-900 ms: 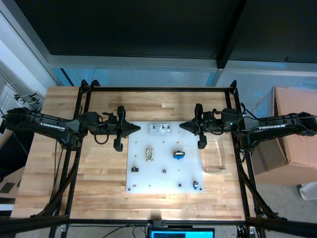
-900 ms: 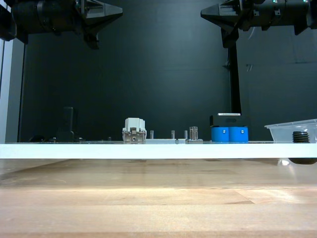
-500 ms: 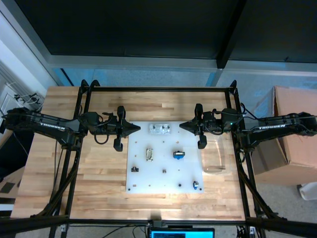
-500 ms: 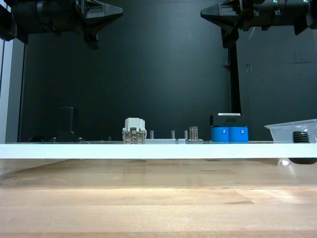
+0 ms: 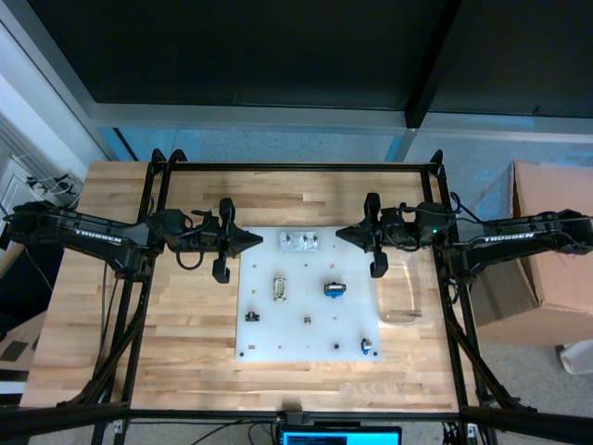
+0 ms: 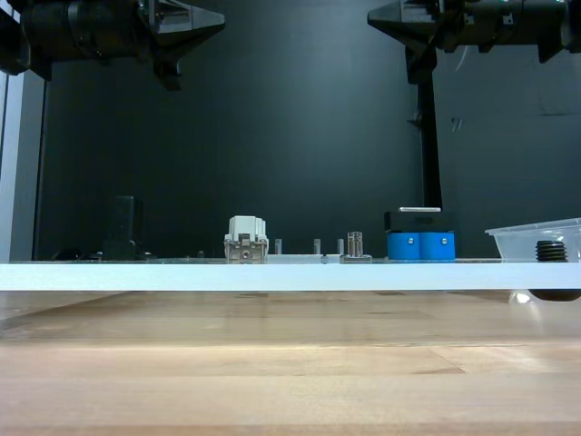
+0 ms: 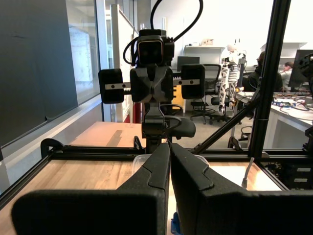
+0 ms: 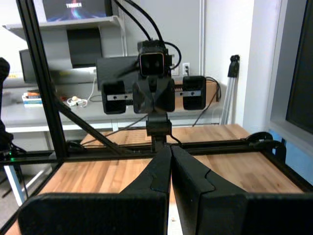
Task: Remove the RJ45 connector from the taskboard and place in the container
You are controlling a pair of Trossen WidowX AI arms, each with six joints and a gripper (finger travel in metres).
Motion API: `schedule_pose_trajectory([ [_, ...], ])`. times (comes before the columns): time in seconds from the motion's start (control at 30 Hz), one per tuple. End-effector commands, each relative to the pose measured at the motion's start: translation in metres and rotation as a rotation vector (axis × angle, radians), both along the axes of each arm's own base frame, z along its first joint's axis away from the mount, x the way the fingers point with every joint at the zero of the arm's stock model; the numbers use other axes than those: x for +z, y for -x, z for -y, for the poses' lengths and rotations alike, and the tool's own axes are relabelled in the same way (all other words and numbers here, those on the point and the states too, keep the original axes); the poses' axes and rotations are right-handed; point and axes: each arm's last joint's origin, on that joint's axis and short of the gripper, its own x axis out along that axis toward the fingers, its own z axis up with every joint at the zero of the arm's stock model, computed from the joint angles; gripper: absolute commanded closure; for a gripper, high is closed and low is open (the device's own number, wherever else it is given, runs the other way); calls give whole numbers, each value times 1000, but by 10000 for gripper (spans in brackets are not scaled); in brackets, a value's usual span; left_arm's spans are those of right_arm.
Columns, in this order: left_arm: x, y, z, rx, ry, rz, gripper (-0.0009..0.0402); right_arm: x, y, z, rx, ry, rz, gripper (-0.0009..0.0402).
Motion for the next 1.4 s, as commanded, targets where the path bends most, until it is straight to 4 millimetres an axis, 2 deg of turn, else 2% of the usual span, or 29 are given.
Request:
schedule_pose_trajectory([
  [0.03, 0, 0, 0, 0, 0, 0, 393, 2, 2, -2, 74, 3, -25, 393],
  [0.3, 0, 0, 0, 0, 0, 0, 393, 16, 12, -21, 144, 12, -362, 394],
  [0.43, 0, 0, 0, 0, 0, 0, 393, 20, 22, -36, 103, 47, -510, 394],
  [0.77, 0, 0, 0, 0, 0, 0, 393, 35, 47, -72, 139, 50, -782, 394],
  [1.0, 0, 0, 0, 0, 0, -1, 393, 42, 46, -93, 143, 34, -972, 394],
  [1.4, 0, 0, 0, 0, 0, 0, 393, 60, 38, -151, 229, 85, -1111, 394],
])
